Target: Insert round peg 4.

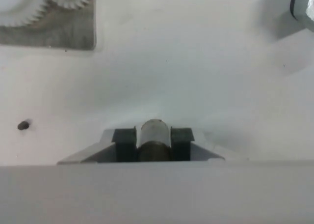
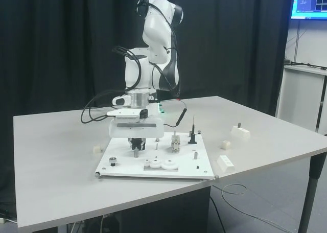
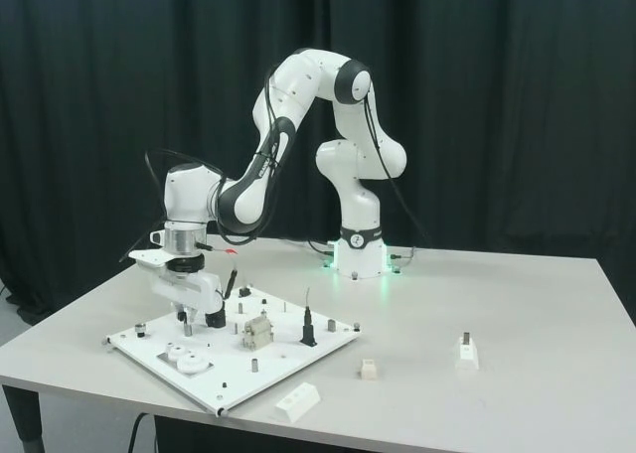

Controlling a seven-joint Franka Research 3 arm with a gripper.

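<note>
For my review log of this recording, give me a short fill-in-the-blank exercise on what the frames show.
1. The black-fingered gripper is shut on a grey round ____.
2. The white toothed gears sit on the white ____ board.
3. The white board lies on the ____ table.
Missing words: peg; assembly; grey.

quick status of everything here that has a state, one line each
hand: shut on the round peg, above the white board
round peg: upright between the black fingers, not yet in a hole
gears: meshed side by side on the board's near edge
white board: lying flat on the grey table
small white blocks: resting loose on the table beside the board
</note>
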